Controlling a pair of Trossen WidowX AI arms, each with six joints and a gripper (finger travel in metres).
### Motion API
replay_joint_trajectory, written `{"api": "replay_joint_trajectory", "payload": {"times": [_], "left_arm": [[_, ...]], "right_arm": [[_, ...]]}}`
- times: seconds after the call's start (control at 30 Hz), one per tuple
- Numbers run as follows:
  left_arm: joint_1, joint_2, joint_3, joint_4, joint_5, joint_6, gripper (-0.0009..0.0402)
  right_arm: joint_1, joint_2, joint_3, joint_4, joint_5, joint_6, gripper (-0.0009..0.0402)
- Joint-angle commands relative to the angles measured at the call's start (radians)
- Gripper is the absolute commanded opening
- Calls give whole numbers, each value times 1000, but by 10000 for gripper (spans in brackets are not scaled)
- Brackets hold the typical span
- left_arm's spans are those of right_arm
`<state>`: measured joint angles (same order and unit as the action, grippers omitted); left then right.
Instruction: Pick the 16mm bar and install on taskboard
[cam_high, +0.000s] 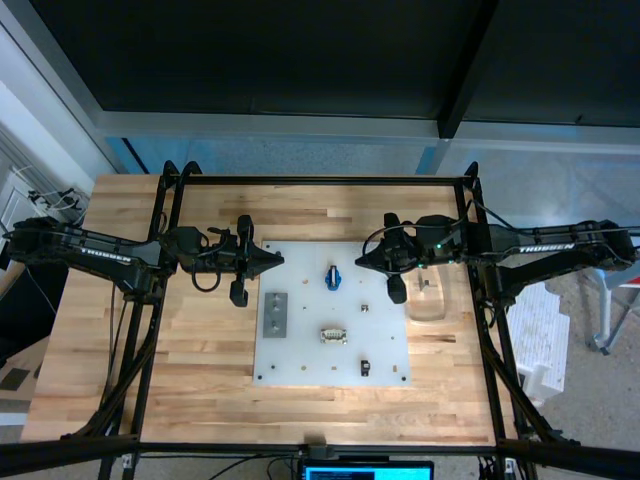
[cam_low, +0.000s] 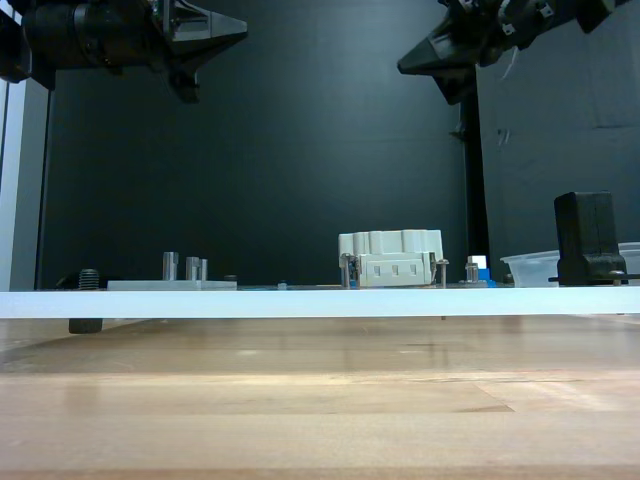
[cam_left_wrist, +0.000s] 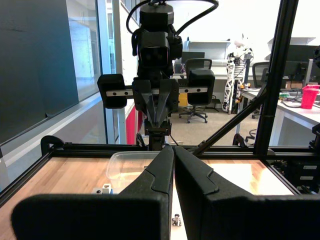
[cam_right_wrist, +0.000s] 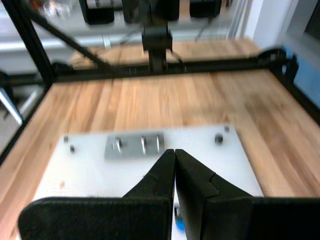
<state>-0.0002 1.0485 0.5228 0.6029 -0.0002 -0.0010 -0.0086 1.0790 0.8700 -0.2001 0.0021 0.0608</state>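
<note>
The taskboard (cam_high: 300, 365) is a white square plate in the middle of the table, also seen edge-on (cam_low: 300, 302) and from above (cam_right_wrist: 200, 150). It carries a grey block (cam_high: 275, 313), a blue clip (cam_high: 333, 277) and a pale connector (cam_high: 333, 336). A tiny grey piece (cam_high: 424, 283) lies in the clear tray (cam_high: 440, 305); it may be the 16mm bar, but I cannot tell for sure. My left gripper (cam_high: 272, 258) hovers shut above the board's left edge. My right gripper (cam_high: 362, 260) hovers shut over the board's far right part. Neither holds anything.
A small black part (cam_high: 366, 367) stands near the board's front right. Pegs rise from the grey block (cam_low: 185, 268). The connector (cam_low: 390, 258) and black part (cam_low: 590, 240) stand up from the board. A black frame (cam_high: 320, 180) rings the table.
</note>
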Motion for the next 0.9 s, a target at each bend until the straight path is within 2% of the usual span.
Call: {"api": "replay_joint_trajectory", "payload": {"times": [0.03,0.43,0.7,0.8,0.9], "left_arm": [[0,0,0,0,0,0,0],[0,0,0,0,0,0,0],[0,0,0,0,0,0,0],[0,0,0,0,0,0,0],[0,0,0,0,0,0,0]], "right_arm": [[0,0,43,-135,6,-18,0],[-2,3,169,-587,35,-29,0],[-2,3,190,-788,36,-35,0],[-2,3,189,-853,60,-53,0],[-2,3,189,-897,61,-69,0]]}}
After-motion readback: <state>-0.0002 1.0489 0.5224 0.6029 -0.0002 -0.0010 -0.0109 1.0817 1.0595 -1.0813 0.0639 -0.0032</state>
